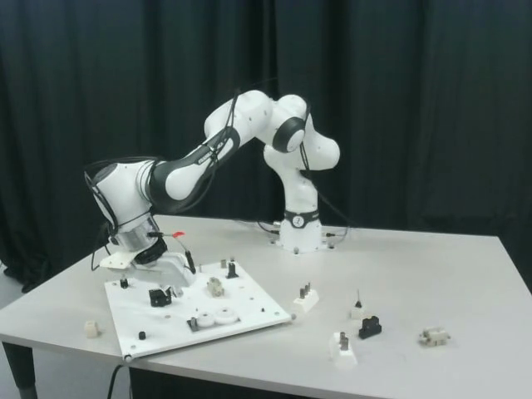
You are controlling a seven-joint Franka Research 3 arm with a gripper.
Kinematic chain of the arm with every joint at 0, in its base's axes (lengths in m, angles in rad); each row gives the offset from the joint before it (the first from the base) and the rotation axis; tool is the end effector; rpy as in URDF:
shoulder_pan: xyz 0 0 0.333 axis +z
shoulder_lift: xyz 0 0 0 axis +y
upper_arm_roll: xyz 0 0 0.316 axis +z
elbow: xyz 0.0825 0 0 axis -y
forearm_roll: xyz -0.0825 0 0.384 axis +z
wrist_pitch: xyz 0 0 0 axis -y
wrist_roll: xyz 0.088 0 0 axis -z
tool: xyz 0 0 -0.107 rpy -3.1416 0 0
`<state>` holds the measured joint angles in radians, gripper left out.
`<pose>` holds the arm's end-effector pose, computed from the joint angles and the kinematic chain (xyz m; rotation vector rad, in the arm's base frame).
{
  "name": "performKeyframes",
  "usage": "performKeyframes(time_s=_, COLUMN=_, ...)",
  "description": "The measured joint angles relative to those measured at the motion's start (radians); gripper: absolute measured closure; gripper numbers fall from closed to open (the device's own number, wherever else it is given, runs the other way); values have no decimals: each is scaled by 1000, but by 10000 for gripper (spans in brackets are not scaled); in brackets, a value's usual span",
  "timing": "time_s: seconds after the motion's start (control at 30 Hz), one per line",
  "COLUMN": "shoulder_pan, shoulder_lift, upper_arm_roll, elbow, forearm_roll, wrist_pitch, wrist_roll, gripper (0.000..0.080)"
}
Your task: Insert small gear.
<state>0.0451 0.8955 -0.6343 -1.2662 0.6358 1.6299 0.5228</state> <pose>0.6641 -0.2408 0.2542 -2.4776 1.6451 0.5417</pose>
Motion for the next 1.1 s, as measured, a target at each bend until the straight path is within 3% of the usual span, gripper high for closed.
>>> performKeyframes(time_s=0.3, shoulder_pan=52, shoulder_lift=-50, upper_arm_roll=-1, elbow=-95, forearm_roll=-23, wrist_pitch=86, wrist_roll=125, gripper=603)
performKeyframes(time_s=0.53, shoulder_pan=103, shoulder_lift=-91, upper_arm_roll=0, elbow=-180, forearm_roll=-60, wrist_pitch=183, wrist_roll=252, gripper=603)
performKeyframes(time_s=0.73, shoulder_pan=149, shoulder_lift=-134, upper_arm_roll=8, elbow=-270, forearm_roll=-99, wrist_pitch=283, wrist_roll=323, gripper=603)
performKeyframes(time_s=1.1, shoulder_pan=189, shoulder_lift=-233, upper_arm_roll=59, elbow=-445, forearm_roll=-164, wrist_pitch=483, wrist_roll=408, gripper=603)
